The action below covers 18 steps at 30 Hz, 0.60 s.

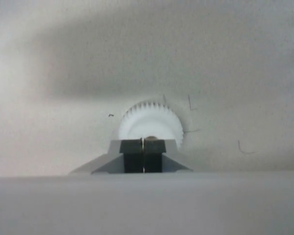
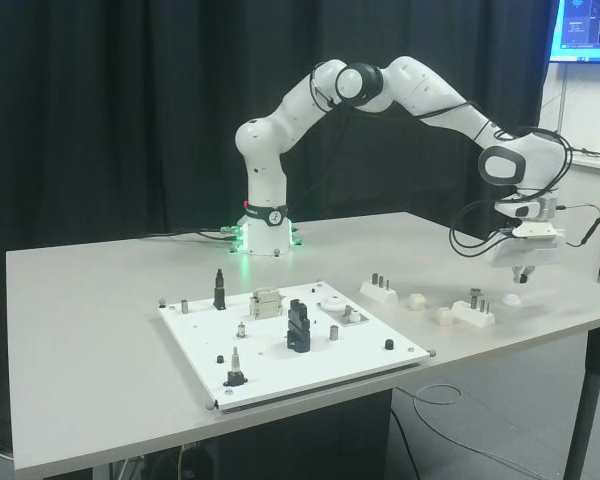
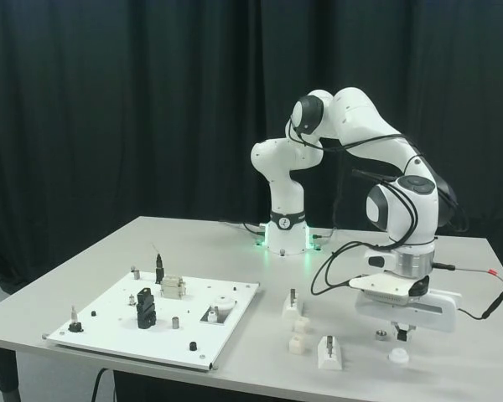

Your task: Pick medium gear.

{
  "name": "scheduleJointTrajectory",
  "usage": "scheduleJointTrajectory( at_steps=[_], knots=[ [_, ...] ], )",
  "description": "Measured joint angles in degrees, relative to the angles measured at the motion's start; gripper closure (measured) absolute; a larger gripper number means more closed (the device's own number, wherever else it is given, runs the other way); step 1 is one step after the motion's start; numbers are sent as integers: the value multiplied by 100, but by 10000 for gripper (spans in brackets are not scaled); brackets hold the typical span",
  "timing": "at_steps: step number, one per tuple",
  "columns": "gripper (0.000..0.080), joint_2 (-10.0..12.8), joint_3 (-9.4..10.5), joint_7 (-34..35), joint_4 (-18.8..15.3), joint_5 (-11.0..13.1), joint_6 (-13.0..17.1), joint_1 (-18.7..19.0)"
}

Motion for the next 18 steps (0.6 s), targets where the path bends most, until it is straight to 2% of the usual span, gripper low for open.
scheduleJointTrajectory(
  at_steps=[18],
  knots=[
    [803, -6, -68, 0, 120, 0, -175, 0]
  ],
)
